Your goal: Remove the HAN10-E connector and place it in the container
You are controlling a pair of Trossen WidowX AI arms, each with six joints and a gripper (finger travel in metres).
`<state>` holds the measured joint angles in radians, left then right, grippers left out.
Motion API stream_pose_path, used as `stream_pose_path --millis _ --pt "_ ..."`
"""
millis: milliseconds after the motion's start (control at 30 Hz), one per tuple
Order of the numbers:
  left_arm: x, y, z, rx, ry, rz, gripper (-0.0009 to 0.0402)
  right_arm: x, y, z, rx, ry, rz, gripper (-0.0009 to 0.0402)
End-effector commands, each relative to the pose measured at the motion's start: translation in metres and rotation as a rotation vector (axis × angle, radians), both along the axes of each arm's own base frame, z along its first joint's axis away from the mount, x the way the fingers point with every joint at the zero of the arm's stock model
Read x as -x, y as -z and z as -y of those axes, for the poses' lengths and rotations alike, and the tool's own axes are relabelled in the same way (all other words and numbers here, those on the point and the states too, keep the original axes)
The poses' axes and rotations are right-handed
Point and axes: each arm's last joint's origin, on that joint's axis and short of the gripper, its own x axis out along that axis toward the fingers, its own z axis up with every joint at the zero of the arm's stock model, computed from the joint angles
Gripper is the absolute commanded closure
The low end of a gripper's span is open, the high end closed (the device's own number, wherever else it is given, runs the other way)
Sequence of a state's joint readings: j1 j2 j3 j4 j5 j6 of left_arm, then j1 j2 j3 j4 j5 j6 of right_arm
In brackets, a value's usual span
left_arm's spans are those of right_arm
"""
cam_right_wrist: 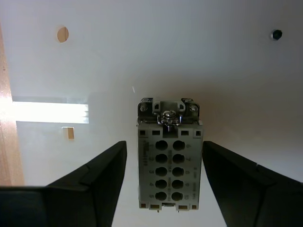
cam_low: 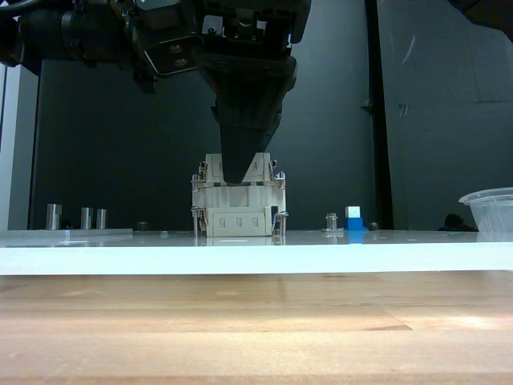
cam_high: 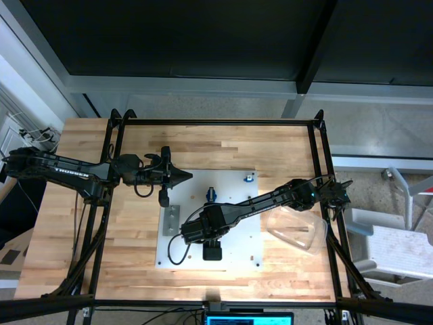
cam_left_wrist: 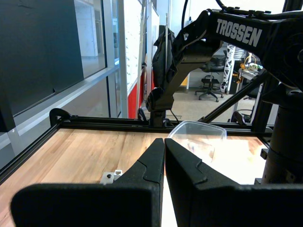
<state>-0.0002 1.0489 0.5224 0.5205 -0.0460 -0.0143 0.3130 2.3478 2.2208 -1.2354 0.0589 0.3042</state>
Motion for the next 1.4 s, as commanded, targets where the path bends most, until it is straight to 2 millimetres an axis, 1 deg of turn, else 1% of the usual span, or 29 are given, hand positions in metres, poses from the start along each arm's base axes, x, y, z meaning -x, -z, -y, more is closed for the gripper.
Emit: stream_pose_path --millis 33,400,600,800,1133,1267,1400 --pt "0.0 0.0 0.0 0.0 0.0 0.001 0.0393 0.0 -0.001 0.0 0.0 -0.002 0.002 0.021" --pt "0.0 0.0 0.0 0.0 0.0 0.001 0.0393 0.0 -0.001 0.0 -0.006 -0.011 -0.001 0.0317" --pt "0.0 0.0 0.0 0.0 0.0 0.001 0.0393 0.001 -0.004 0.0 -0.006 -0.017 0.005 0.0351" --pt "0.0 0.0 0.0 0.0 0.0 0.001 0.0393 0.003 -0.012 0.001 -0.009 -0.025 0.019 0.0364" --pt "0.0 0.0 0.0 0.0 0.0 0.001 0.0393 0.009 -0.026 0.003 -0.014 -0.025 0.036 0.0364" --pt "0.0 0.0 0.0 0.0 0.0 0.001 0.0393 0.014 -0.033 0.005 -0.018 -0.02 0.045 0.0364" --pt "0.0 0.0 0.0 0.0 0.0 0.001 0.0393 0.024 -0.037 0.007 -0.024 0.0 0.048 0.0364"
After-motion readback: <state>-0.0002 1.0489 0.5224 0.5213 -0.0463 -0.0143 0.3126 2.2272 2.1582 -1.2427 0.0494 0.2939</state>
